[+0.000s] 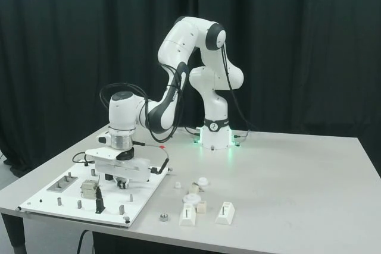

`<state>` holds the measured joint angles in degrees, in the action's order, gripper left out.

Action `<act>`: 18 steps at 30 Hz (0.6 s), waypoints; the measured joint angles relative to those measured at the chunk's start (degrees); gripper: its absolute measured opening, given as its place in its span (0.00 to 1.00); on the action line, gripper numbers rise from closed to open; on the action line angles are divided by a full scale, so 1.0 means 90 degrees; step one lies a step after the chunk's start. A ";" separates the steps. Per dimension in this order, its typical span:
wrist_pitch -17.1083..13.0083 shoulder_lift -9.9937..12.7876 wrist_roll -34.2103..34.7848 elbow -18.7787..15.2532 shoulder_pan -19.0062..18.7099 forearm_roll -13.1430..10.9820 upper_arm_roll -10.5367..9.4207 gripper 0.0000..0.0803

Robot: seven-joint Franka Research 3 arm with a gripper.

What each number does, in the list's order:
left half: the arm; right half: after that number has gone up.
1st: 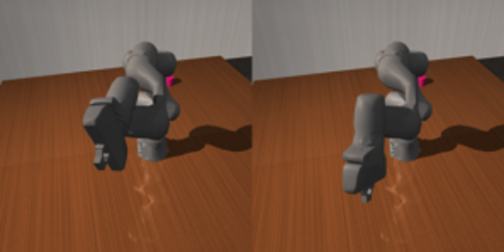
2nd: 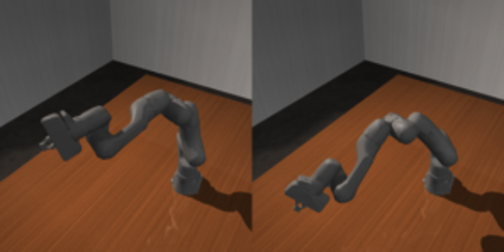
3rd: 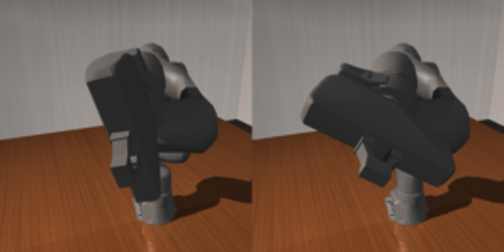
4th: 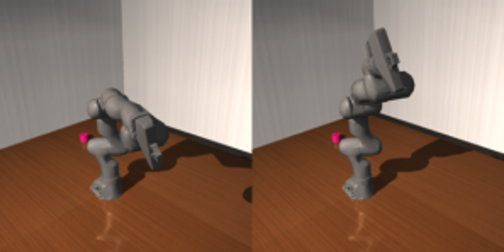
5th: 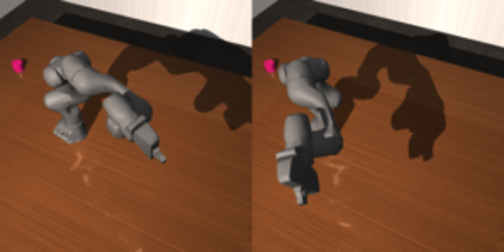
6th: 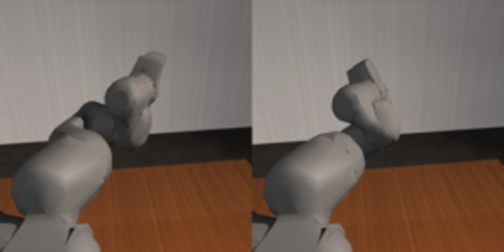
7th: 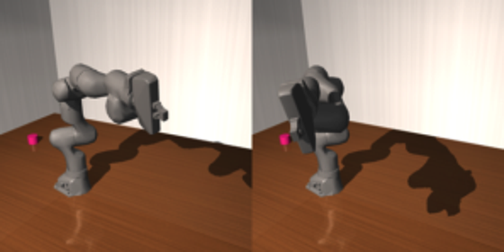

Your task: Insert BNC.

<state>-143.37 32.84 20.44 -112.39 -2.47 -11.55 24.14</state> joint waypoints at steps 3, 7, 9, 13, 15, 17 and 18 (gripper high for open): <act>0.0006 0.0001 0.0107 0.0004 0.0005 -0.0034 0.0000 0.16; 0.0016 0.0003 0.0252 0.0012 0.0016 -0.0084 -0.0004 0.16; 0.0019 0.0004 0.0314 0.0015 0.0021 -0.0112 -0.0005 0.16; 0.0026 0.0005 0.0355 0.0020 0.0033 -0.0159 -0.0009 0.16; 0.0033 0.0005 0.0364 0.0024 0.0039 -0.0171 -0.0013 0.16; 0.0042 0.0006 0.0401 0.0029 0.0043 -0.0177 -0.0015 0.16; 0.0047 0.0007 0.0426 0.0032 0.0044 -0.0179 -0.0016 0.16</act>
<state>-142.95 32.91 24.27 -112.10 -2.07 -13.16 24.00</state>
